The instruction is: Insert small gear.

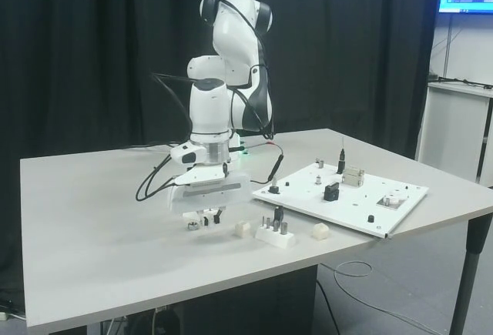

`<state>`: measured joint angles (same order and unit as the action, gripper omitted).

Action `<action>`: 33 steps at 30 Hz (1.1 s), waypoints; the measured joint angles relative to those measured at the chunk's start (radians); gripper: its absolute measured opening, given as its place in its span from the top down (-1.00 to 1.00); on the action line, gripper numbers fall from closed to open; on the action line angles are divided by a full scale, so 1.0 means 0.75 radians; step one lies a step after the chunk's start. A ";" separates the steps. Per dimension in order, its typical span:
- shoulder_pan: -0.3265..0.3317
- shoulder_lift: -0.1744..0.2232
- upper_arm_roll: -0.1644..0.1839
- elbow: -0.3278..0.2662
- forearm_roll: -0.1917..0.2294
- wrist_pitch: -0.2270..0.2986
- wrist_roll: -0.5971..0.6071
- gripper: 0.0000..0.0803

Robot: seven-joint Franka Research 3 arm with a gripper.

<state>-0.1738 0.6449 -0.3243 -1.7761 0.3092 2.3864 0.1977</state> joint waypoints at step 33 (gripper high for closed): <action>0.090 -0.006 0.001 0.037 0.010 -0.001 0.224 0.53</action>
<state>-0.1065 0.6405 -0.3239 -1.7487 0.3169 2.3857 0.3658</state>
